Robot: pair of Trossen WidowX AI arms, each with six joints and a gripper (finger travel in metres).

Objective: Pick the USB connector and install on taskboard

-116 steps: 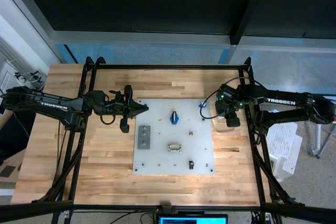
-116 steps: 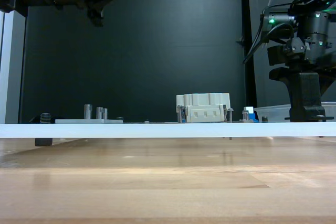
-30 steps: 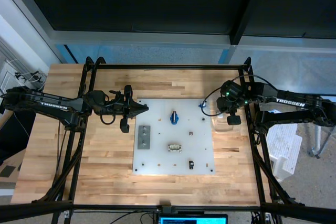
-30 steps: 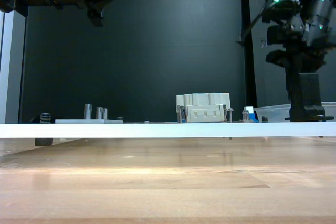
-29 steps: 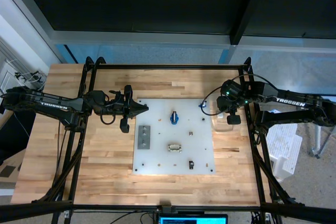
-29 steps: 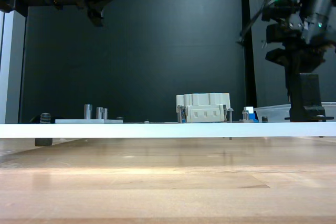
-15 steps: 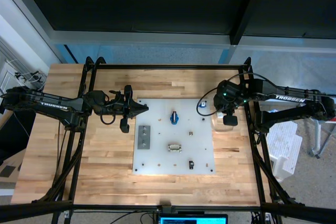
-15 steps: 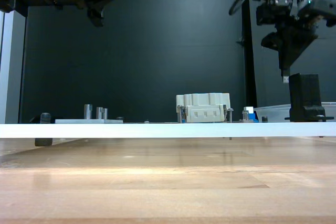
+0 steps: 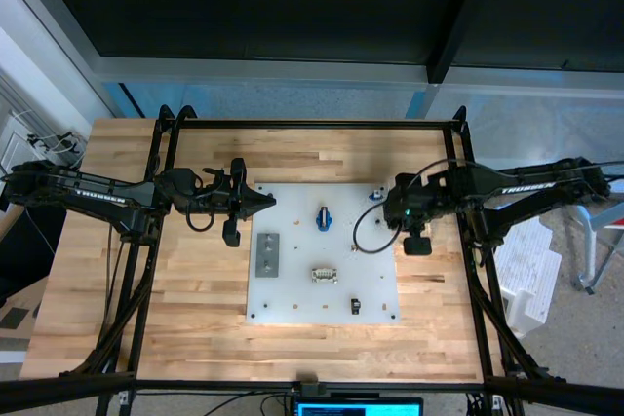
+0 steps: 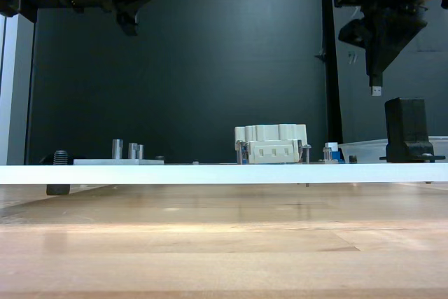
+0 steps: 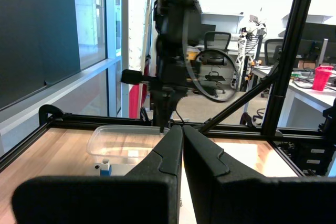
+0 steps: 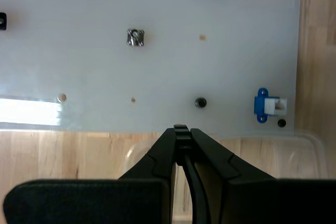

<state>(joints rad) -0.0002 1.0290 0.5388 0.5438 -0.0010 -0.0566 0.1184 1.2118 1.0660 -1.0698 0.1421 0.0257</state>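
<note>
Plug first: the USB connector (image 10: 376,90) hangs tip down, clenched in the right hand (image 10: 376,79), high over the right edge of the taskboard (image 9: 292,289). Picking looks done. Seating it, presumably in the black socket (image 9: 357,306) (well apart, nearer), is left. The left hand (image 9: 261,200) hovers empty at the board's left edge, fingers (image 11: 168,150) pressed together. Arm lettering (image 9: 98,195) reads TROSSEN.
</note>
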